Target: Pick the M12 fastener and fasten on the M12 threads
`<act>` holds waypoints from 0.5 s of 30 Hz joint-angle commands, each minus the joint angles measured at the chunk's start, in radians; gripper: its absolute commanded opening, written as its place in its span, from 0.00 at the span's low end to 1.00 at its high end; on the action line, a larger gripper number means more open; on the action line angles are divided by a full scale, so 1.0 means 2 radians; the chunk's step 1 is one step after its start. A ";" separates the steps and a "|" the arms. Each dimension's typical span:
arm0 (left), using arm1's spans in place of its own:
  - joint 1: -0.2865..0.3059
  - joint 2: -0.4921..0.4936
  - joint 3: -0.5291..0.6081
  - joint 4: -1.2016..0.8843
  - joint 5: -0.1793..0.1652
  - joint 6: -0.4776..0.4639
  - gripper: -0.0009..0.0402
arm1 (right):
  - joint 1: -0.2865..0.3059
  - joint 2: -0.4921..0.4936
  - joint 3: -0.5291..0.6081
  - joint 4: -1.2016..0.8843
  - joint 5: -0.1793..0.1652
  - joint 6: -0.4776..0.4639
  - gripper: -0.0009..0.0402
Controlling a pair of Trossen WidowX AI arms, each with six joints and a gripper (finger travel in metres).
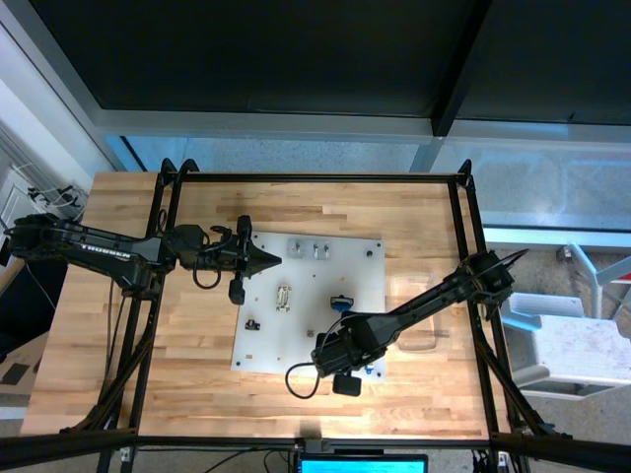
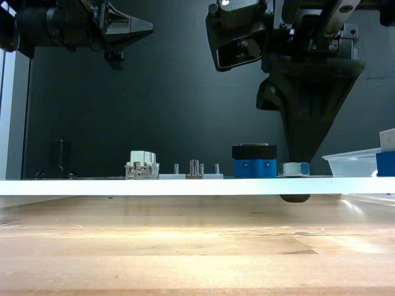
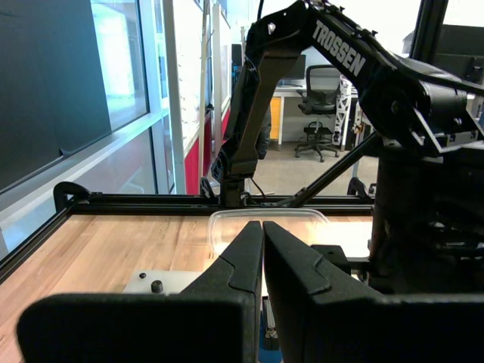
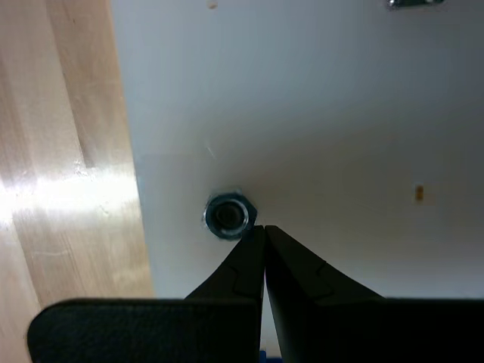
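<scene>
The M12 fastener, a small silver hex nut [image 4: 228,215] [image 2: 295,168], sits low on the white board [image 4: 340,113] near its wooden-table edge. Its centre hole looks dark and filled. No ribs of the M12 threads show, and a dark stub [image 2: 295,198] pokes out under the board right below it, so the nut appears to be on its stud. My right gripper [image 4: 262,227] [image 2: 295,158] points straight down, shut with nothing between its fingers, its tips touching the nut's rim from one side. In the high view the right gripper [image 1: 320,355] covers the nut. My left gripper [image 1: 266,260] [image 3: 262,227] hovers shut above the board's far left.
A blue-and-black part [image 2: 253,161] stands just left of the nut. A clear tray [image 2: 352,161] [image 1: 419,315] lies right of the board. A pale connector [image 2: 142,166] and small posts [image 2: 196,168] stand further left on the board.
</scene>
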 commanded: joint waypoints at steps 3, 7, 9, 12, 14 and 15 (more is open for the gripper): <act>0.000 0.000 0.000 0.000 0.000 0.000 0.02 | 0.000 0.003 0.000 0.004 -0.008 0.002 0.02; 0.000 0.000 0.000 0.000 0.000 0.000 0.02 | 0.000 -0.001 0.001 0.004 -0.108 -0.031 0.02; 0.000 0.000 0.000 0.000 0.000 0.000 0.02 | 0.000 -0.004 0.001 0.000 -0.156 -0.047 0.02; 0.000 0.000 0.000 0.000 0.000 0.000 0.02 | 0.000 -0.010 0.001 -0.016 -0.153 -0.048 0.02; 0.000 0.000 0.000 0.000 0.000 0.000 0.02 | 0.000 -0.014 0.001 -0.020 -0.147 -0.049 0.02; 0.000 0.000 0.000 0.000 0.000 0.000 0.02 | 0.000 -0.015 0.001 -0.020 -0.146 -0.048 0.02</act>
